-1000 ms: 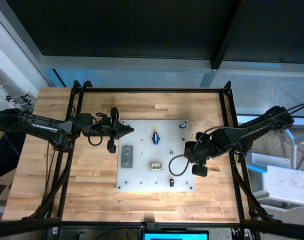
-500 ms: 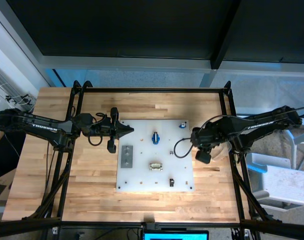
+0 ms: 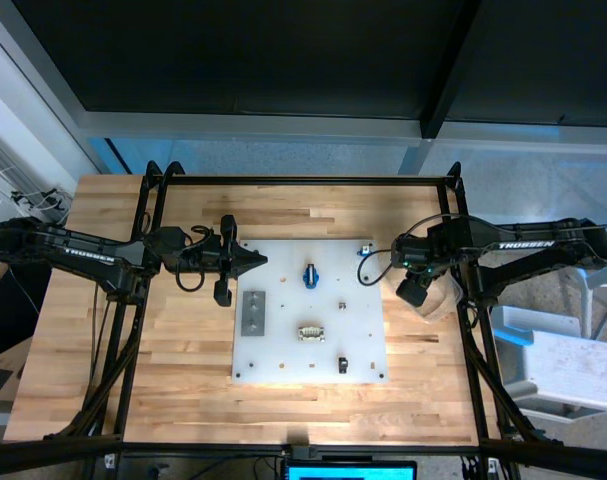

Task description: Pick the 16mm bar from the taskboard and place it in the container

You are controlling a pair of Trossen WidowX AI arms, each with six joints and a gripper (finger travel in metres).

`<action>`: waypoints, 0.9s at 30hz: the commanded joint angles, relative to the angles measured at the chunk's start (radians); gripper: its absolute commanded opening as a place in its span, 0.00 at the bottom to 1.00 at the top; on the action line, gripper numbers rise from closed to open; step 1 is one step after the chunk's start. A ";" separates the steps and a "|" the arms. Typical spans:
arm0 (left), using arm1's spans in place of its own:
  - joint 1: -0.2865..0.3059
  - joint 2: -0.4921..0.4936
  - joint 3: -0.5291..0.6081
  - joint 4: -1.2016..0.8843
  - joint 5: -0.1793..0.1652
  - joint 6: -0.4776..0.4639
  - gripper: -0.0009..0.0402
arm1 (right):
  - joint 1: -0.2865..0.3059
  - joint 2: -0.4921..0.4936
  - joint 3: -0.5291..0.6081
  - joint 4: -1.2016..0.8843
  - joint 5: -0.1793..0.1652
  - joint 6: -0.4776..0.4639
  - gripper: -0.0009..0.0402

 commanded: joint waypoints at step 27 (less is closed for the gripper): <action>0.000 0.000 0.000 0.000 0.000 0.000 0.02 | -0.111 -0.003 -0.081 -0.014 -0.018 -0.009 0.08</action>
